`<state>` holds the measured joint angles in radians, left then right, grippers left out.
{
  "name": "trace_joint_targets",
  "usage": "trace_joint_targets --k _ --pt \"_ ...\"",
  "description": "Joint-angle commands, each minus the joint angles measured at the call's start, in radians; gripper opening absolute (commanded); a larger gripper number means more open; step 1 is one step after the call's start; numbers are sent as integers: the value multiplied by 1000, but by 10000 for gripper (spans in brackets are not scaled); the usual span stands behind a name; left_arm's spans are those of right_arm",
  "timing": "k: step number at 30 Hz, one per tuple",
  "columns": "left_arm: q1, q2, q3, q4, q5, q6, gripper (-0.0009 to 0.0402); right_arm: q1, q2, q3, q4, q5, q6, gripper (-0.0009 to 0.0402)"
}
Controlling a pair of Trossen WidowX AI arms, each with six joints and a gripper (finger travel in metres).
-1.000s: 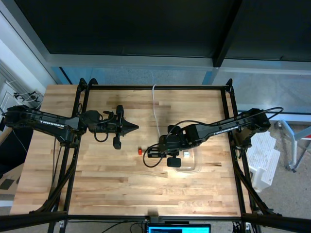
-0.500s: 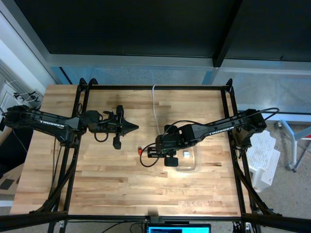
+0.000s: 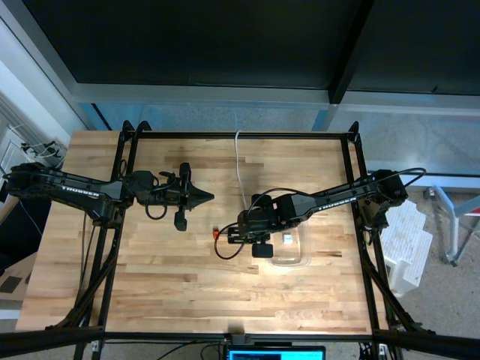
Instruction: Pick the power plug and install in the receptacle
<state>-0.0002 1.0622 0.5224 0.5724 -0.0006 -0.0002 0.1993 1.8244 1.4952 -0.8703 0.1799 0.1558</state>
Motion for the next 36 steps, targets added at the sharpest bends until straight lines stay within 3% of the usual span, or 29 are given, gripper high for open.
trace_joint_targets --k 1,14,36 --pt "0 0 0 0 0 0 0 0 -1 0 0 3 -5 0" --pt "0 0 0 1 0 0 0 1 19 -3 3 3 -10 0" --pt "0 0 0 0 0 0 0 1 21 -124 126 3 -8 0"
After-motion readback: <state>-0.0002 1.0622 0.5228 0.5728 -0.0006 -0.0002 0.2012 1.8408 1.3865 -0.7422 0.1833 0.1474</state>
